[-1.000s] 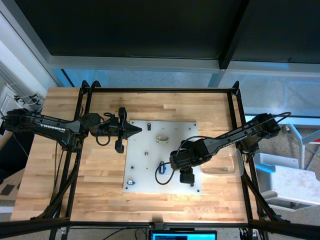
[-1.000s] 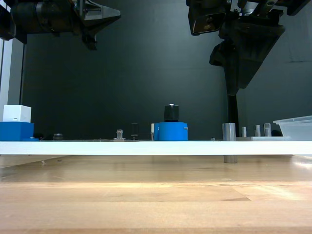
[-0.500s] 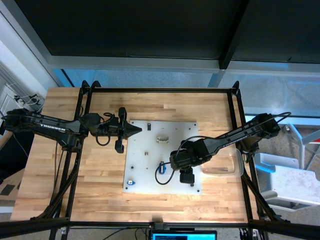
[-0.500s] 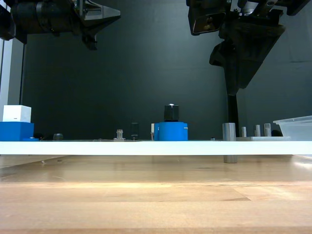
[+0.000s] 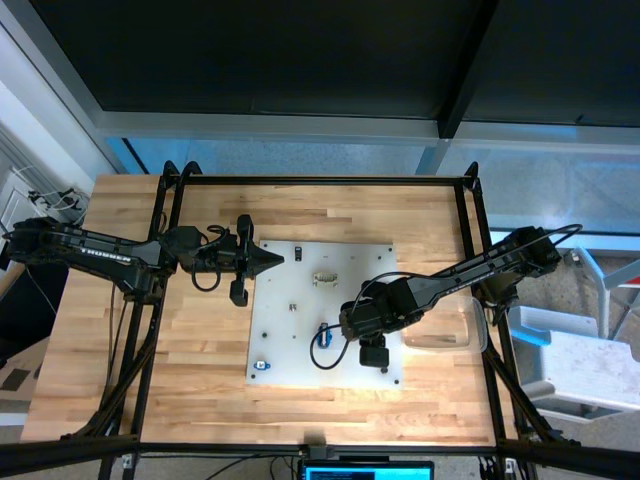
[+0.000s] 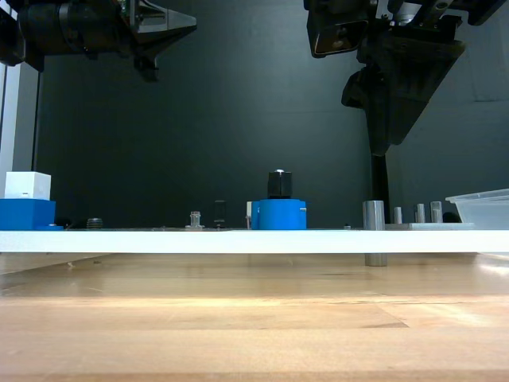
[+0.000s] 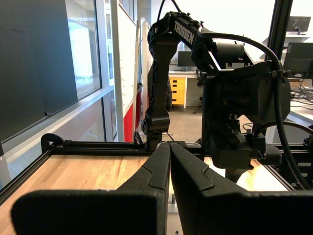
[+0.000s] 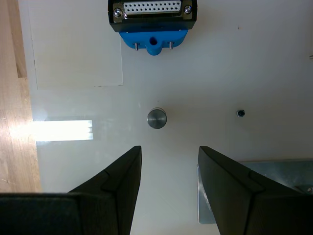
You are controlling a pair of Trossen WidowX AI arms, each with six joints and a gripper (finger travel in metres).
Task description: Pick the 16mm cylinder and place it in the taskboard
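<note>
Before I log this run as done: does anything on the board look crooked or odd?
Nothing stands out. The 16mm cylinder stands upright in the taskboard, clear of the right gripper, which hangs above it, jaws open. The left gripper sits high at the board's left edge, jaws shut.

The worktop [image 5: 110, 330] is light wood planks. On it lie the white taskboard [image 5: 290, 340] at centre and a clear tray [image 5: 480, 335] just beside its right edge — a black frame [image 5: 320, 181] borders both.
</note>
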